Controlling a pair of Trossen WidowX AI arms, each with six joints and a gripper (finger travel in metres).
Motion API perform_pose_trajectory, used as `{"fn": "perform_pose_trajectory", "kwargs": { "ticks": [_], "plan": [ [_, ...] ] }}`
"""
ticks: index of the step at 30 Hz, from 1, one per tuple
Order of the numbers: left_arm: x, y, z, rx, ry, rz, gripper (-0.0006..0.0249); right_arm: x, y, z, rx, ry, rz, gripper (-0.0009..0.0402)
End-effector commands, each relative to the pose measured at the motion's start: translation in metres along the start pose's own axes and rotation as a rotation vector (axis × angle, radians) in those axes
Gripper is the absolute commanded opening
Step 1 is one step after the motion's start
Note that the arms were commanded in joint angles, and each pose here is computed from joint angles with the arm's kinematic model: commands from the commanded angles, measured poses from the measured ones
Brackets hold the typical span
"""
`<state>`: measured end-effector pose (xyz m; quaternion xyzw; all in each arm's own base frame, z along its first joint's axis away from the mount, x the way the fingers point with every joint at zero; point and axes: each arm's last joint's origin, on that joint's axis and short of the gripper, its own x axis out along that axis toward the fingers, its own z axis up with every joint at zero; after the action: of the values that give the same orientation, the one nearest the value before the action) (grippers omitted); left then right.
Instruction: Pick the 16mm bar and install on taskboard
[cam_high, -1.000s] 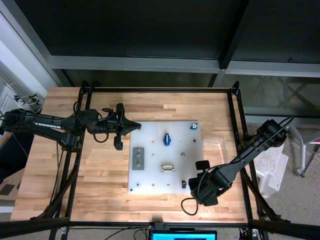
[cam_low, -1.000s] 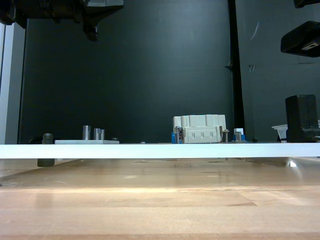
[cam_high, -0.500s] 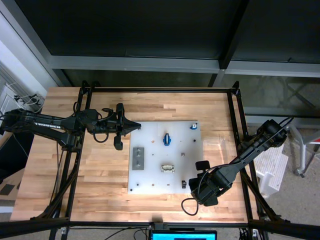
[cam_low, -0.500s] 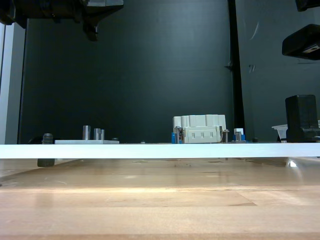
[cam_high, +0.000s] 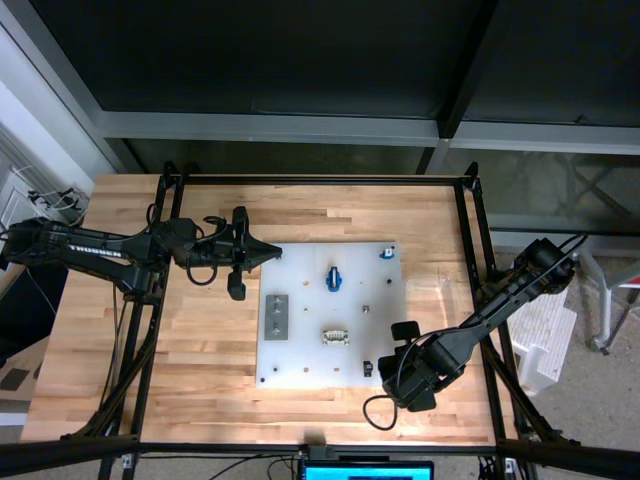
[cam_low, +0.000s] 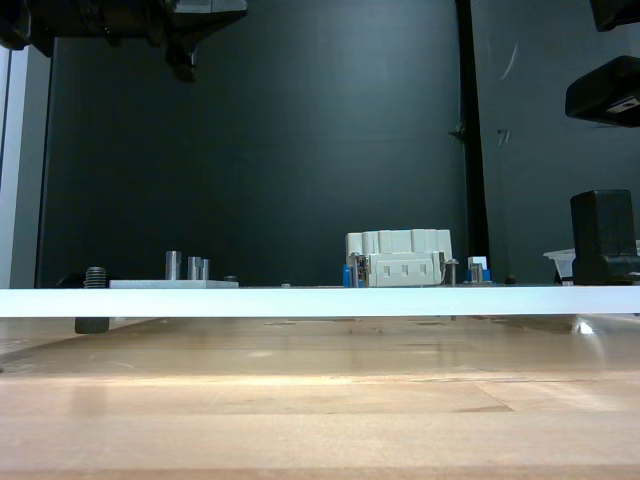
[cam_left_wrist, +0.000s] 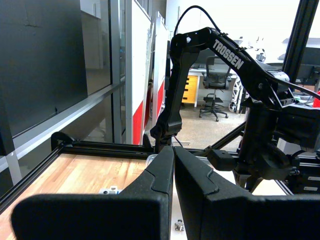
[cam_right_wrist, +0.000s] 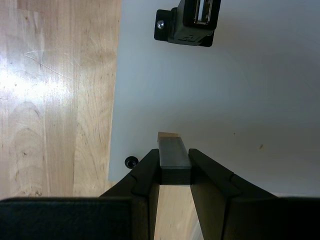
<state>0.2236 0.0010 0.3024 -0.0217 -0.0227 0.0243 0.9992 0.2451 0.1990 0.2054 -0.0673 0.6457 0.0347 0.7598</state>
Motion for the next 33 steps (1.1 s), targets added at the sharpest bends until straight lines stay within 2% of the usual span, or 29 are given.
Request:
{"fn": "perform_pose_trajectory", "kwargs": {
  "ticks": [1, 19, 33],
  "plan": [
    [0.0000, 0.0000, 0.0000, 0.000, 0.000, 0.000, 0.0000, 0.0011, 0.0002, -0.0003, 0.000, 0.004, 0.000, 0.0004],
    [0.0000, 0.0001, 0.0000, 0.000, 0.000, 0.000, 0.0000, 0.0010, 0.0004, 0.0003, 0.000, -0.002, 0.003, 0.0007],
    [0.0000, 0.0001, 0.0000, 0.000, 0.000, 0.000, 0.0000, 0.0004, 0.0003, 0.0001, 0.001, -0.003, 0.004, 0.0107]
  ]
}}
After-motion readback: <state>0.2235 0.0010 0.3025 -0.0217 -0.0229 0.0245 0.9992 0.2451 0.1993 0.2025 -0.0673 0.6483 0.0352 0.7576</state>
